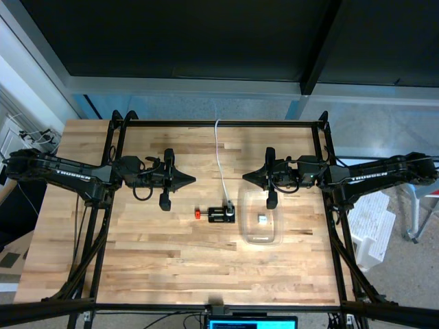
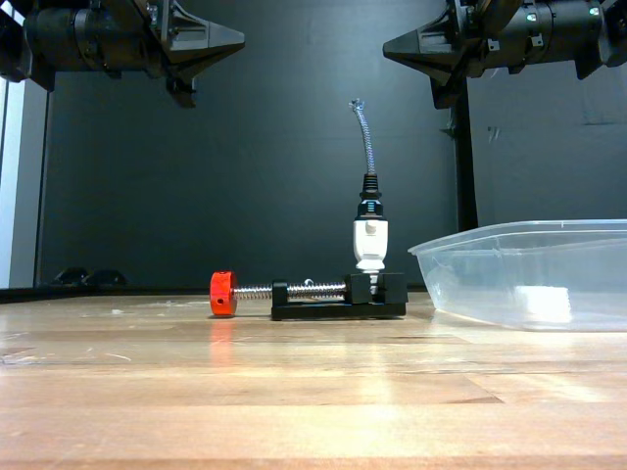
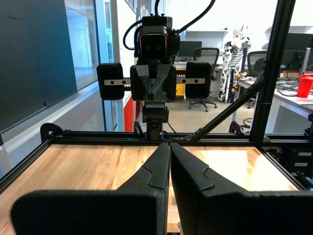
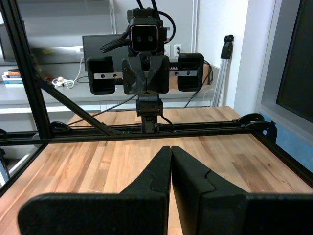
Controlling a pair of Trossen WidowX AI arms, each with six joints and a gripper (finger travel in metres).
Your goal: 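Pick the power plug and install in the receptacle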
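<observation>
High view: we see the left end effector (image 1: 192, 180) hanging over the counter (image 1: 137, 260) left of centre. The right end effector (image 1: 245, 177) faces it tip to tip, and the two are apart. The receptacle (image 1: 221, 214) lies on the counter below the gap between them, toward the near edge. Its red knob (image 1: 197, 214) is at its left end, and its white cable (image 1: 220, 157) runs off to the far edge. A clear tray (image 1: 274, 236) sits just right of it with a white cube (image 1: 262, 218) inside.

Low view: both end effectors are high above the counter, touching nothing. The receptacle lies flat, with a white connector (image 2: 369, 243) standing upright at its right end.

Left wrist view: we see its fingers (image 3: 156, 166) pressed together, nothing between.

Right wrist view: same here, fingers (image 4: 157, 171) pressed together and empty.
</observation>
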